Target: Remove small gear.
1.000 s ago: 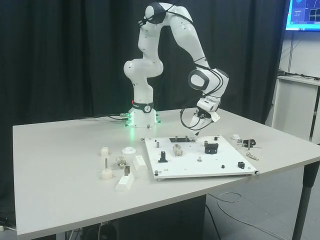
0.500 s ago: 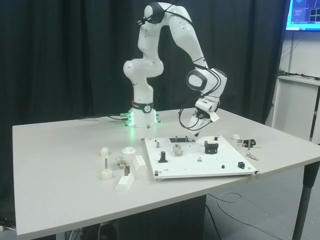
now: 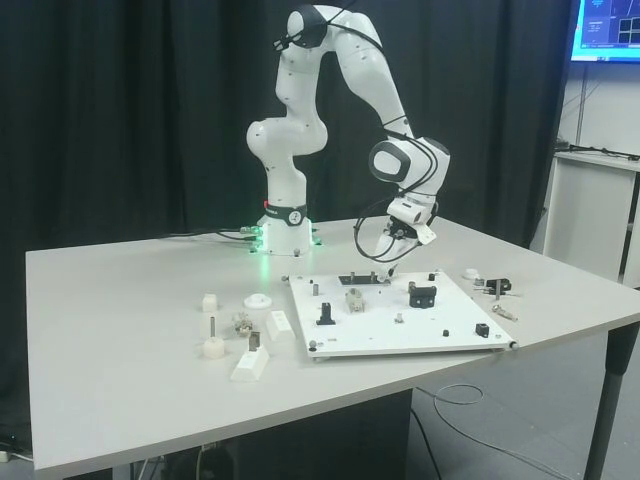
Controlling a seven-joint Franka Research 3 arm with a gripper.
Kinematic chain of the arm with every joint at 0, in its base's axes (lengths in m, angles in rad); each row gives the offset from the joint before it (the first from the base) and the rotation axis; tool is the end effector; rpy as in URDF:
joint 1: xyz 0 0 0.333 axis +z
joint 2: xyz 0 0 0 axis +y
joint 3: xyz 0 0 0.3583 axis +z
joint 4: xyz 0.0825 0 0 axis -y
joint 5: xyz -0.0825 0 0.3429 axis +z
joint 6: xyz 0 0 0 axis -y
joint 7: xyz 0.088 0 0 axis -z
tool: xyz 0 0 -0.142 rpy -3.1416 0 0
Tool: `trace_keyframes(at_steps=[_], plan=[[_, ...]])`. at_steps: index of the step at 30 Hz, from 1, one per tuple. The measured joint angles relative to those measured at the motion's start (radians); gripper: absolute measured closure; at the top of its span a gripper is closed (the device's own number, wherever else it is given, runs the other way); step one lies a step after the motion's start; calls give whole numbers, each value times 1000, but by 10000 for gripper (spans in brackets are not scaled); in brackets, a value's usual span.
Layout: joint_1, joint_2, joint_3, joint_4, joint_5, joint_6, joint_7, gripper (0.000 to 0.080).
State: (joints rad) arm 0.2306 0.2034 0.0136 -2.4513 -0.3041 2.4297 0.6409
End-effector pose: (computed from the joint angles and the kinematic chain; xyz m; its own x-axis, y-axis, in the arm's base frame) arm 0.4304 0.0993 0.2453 0.9817 -0.1560 -0.1091 -0.1243 -0.9595 0.2529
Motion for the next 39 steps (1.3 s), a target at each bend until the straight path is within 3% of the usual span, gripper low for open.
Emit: trace_keyframes(at_steps=[1,2,7,8,39], plan=[[0,0,4,-1,0,0,0,298],[0,0,7,-1,0,0,0,460],[0,-3,22,-5,-1,-2,19,460],[0,-3,22,-6,-2,-2,23,609],[-2,-5,24,-5,-2,-6,27,607]])
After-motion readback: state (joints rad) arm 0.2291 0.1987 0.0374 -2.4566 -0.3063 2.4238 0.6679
